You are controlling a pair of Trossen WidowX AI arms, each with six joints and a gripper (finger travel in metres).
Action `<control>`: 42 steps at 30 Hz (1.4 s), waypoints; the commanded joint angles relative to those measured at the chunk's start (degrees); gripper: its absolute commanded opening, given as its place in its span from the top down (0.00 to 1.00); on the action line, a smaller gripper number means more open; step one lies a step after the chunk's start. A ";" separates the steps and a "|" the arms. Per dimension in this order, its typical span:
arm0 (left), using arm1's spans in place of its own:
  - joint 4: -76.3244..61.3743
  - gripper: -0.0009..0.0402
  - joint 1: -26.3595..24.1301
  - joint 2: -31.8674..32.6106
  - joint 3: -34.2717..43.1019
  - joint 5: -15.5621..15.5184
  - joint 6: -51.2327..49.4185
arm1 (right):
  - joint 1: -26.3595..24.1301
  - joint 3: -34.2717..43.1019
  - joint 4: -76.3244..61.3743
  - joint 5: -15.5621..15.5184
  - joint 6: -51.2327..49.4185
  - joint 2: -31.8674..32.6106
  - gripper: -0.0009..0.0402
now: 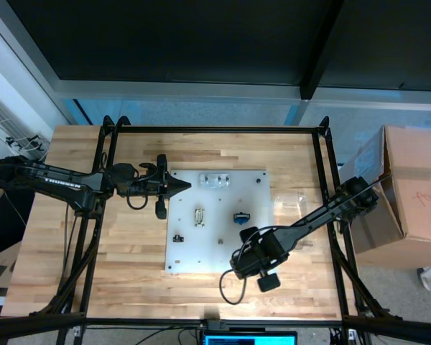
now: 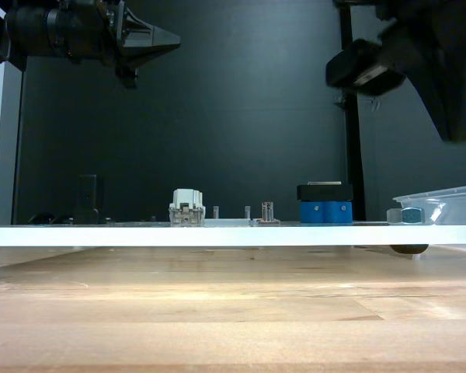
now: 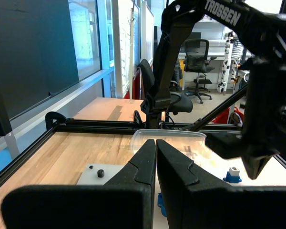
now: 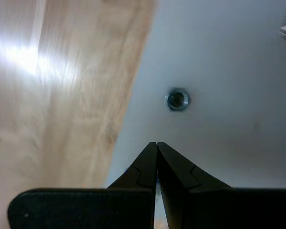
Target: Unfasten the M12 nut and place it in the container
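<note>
Nut (image 4: 177, 100) sits on its stud at board's (image 1: 201, 251) near-right edge, right gripper (image 4: 157, 144) high over it with fingers pinched empty, left gripper (image 1: 187, 185) likewise over board's far-left corner; I'd open, centre, drop square.

Shiny metal nut (image 4: 177, 100), smooth matt wht board (image 4: 229, 57), glossy wood table (image 4: 62, 95), clr plastic tray (image 2: 450, 203)
</note>
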 commanded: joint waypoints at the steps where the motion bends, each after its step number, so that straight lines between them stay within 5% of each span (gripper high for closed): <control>1: 0.02 0.98 0.02 0.00 0.00 0.00 0.00 | -0.37 2.80 -2.58 0.02 11.96 -0.02 0.98; 8: 0.02 0.98 0.00 0.00 0.00 0.00 0.00 | -1.05 5.35 -3.10 0.07 32.39 0.15 0.98; 18: 0.02 0.98 0.00 0.00 0.02 0.00 0.00 | -1.29 5.57 -3.34 2.32 31.47 0.55 0.97; 31: 0.02 0.98 0.00 0.00 0.00 -0.02 0.00 | -2.05 5.14 0.68 2.91 23.08 6.91 0.55; 42: 0.02 0.98 0.00 0.00 0.02 0.00 0.00 | -2.08 0.94 4.74 3.10 22.05 6.91 0.49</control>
